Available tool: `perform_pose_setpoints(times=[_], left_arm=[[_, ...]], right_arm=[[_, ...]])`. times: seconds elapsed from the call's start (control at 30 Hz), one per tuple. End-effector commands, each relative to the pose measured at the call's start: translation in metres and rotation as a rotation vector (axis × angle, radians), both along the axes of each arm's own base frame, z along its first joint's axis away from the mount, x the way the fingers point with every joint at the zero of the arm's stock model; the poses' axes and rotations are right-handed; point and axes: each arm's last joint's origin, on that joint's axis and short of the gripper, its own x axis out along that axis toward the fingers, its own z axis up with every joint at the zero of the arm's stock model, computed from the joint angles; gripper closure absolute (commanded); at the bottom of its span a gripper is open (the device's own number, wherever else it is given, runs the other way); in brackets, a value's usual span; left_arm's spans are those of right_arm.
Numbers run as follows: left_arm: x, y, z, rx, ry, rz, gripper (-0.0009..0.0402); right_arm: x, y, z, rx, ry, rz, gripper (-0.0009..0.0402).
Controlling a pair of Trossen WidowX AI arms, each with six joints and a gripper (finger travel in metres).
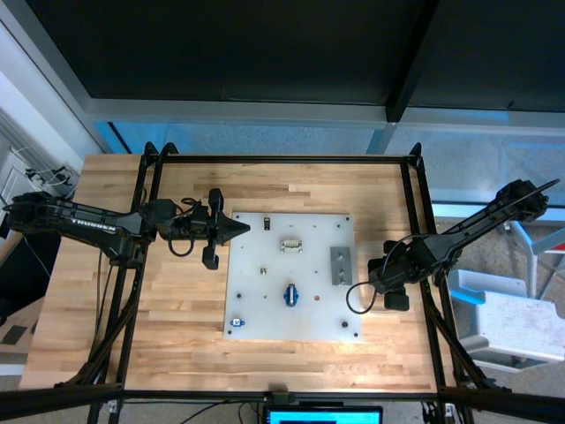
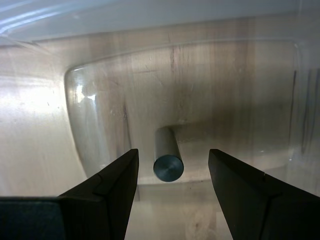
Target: Pick the 16mm cylinder and place it in the taskboard
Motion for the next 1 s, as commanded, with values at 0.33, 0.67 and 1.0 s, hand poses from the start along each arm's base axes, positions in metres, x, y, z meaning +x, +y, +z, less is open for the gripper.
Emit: perform_pose_setpoints(times=[0.33,0.67,1.0], left_arm=[[0.0001,0.0000,0.0001,0.000,0.000,0.000,0.0393],[0.0001,0.0001,0.0001,0.000,0.000,0.000,0.0393],[0.0001,0.0001,0.0001,0.000,0.000,0.000,0.0393]], right_arm=[[-0.0011,-0.0008,-0.0072,0.001,-0.004,0.001,0.0230],[-0.0010,-0.0009,-0.0073,0.001,-0.005,0.009,0.0301],[-0.0010,-0.0009,-0.0073,0.001,-0.005,0.015,0.0357]])
